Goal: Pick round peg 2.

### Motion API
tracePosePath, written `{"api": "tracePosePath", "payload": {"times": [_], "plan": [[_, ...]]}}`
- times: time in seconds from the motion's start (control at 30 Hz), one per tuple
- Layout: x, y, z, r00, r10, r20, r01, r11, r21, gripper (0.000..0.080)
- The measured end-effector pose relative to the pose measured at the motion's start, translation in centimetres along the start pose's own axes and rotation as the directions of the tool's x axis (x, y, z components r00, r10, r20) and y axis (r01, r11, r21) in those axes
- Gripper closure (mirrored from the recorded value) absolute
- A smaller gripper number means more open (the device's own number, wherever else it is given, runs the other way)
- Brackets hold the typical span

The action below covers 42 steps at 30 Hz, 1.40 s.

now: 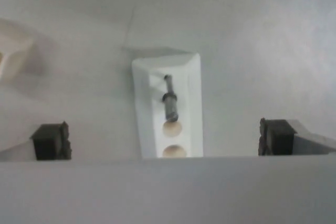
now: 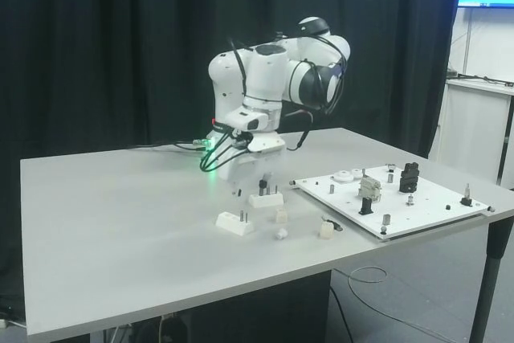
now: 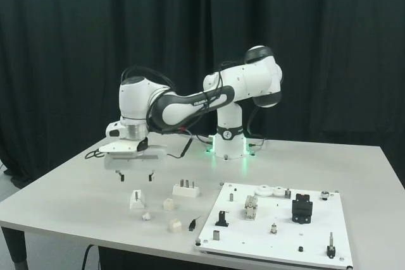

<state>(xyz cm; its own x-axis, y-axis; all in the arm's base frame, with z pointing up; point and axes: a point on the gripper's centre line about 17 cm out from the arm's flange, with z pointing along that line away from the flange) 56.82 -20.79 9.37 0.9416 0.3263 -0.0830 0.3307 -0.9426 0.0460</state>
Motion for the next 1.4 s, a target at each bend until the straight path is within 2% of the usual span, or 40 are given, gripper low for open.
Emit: {"api": "tracePosePath", "payload": {"times": [0.27,0.6,0.93,1.17,1.2,1.37,1.4], "plan": [[0.1,0.6,2.4,0.998,-0.054,-0.028,0.054,0.998,0.010,0.0003],[-0.8,1.2,5.0,0.996,-0.083,-0.044,0.084,0.996,0.012,0.0003],[-1.1,1.5,6.9,0.994,-0.088,-0.067,0.089,0.996,0.002,0.0003],[-1.1,1.6,7.6,0.994,-0.076,-0.079,0.076,0.997,-0.002,0.0003],[-1.1,1.6,7.6,0.994,-0.076,-0.079,0.076,0.997,-0.003,0.0106],[-1.1,1.8,7.5,0.994,-0.076,-0.080,0.075,0.997,-0.011,0.0106],[-1.1,1.9,7.5,0.994,-0.076,-0.080,0.075,0.997,-0.012,0.0278]]}}
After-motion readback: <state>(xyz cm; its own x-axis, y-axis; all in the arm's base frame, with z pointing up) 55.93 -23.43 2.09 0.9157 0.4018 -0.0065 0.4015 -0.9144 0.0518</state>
